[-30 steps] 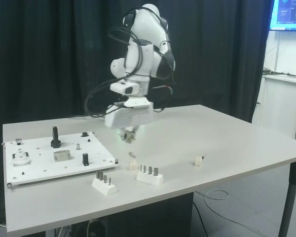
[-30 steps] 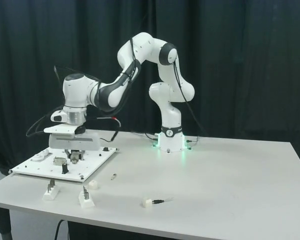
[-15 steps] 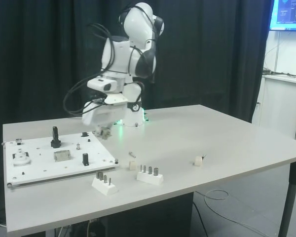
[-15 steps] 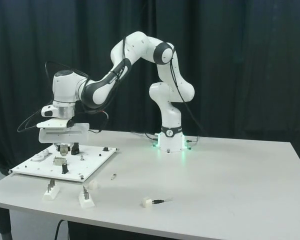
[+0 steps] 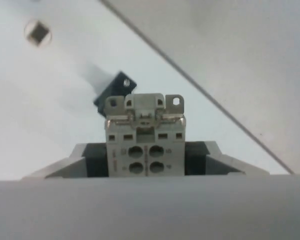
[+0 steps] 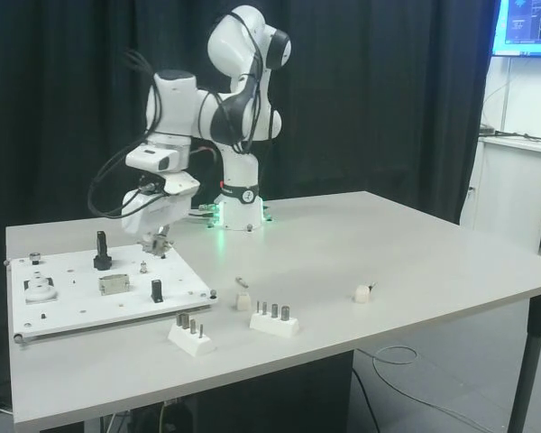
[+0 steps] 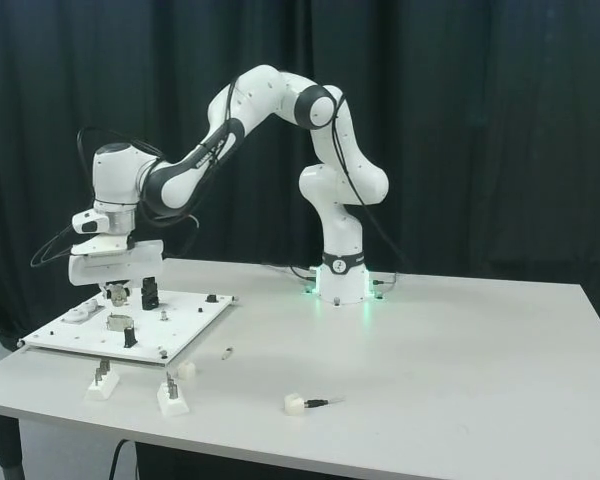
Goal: Insert waterproof.
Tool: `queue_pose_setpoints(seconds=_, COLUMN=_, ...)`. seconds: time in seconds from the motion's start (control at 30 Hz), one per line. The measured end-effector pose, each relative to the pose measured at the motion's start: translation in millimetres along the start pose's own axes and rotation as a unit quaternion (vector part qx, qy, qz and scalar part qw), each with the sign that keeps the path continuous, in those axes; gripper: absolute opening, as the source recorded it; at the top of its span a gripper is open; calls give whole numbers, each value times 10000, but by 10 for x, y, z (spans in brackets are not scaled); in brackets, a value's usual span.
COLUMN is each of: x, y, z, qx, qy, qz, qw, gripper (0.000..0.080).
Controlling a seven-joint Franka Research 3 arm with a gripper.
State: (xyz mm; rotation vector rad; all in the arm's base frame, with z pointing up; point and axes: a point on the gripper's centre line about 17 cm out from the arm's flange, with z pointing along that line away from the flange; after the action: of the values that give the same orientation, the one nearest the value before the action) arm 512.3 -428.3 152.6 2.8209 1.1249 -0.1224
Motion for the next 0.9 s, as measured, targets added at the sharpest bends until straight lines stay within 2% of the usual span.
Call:
queue_pose_setpoints(seconds=0.3, x=-290, y=-18, z=102, qx=35, qy=220, qz=-713, qw=9972, gripper=312)
queue_pose_setpoints(seconds=0.53, x=-516, y=-28, z=164, qx=16, qy=336, qz=-1039, qw=9940, gripper=312)
queue_pose_setpoints(seconds=0.67, x=-628, y=-40, z=204, qx=-8, qy=384, qz=-1377, qw=9897, gripper=312)
queue_pose_setpoints(seconds=0.9, x=-789, y=-76, z=274, qx=-34, qy=456, qz=-2030, qw=9781, gripper=312)
